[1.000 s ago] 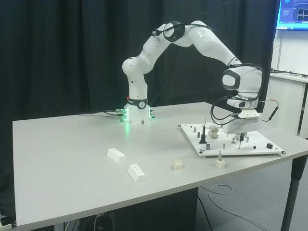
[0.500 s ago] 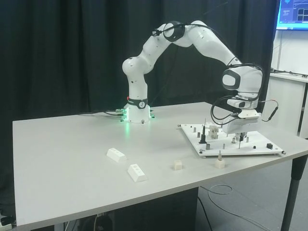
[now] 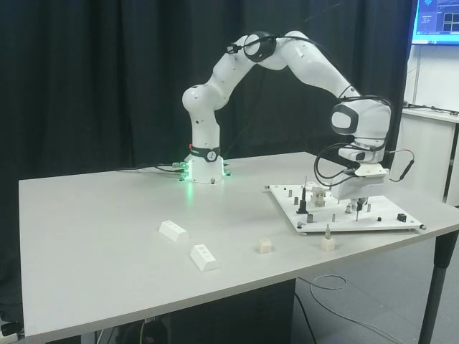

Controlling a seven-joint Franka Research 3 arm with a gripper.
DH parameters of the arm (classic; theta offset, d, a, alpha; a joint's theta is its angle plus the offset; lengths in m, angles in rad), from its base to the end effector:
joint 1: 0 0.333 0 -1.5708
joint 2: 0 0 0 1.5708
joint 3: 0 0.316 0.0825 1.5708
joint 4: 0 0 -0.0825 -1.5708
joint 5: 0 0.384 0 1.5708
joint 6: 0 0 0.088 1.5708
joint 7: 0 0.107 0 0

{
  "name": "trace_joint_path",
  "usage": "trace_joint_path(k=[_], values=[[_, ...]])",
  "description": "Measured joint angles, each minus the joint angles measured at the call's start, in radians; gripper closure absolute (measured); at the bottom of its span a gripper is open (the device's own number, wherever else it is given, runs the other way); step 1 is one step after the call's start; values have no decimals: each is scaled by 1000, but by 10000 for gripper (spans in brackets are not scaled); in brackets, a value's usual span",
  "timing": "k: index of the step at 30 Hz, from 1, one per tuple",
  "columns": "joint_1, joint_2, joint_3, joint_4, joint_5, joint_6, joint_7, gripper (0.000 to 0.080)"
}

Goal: Insert round peg 1.

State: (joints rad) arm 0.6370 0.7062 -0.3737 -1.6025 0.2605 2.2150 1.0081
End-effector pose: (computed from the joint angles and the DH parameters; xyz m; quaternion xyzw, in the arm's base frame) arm 0.6539 0.2200 0.2336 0.9150 -0.4026 -0.0040 0.0256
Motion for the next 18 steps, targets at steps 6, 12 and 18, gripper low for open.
trace_joint_path(k=[6, 12, 18], values=[[0, 4, 1, -9, -1, 30, 0, 774], [1, 4, 2, -17, -1, 50, -1, 774], [3, 2, 2, -17, -12, 50, -8, 774]])
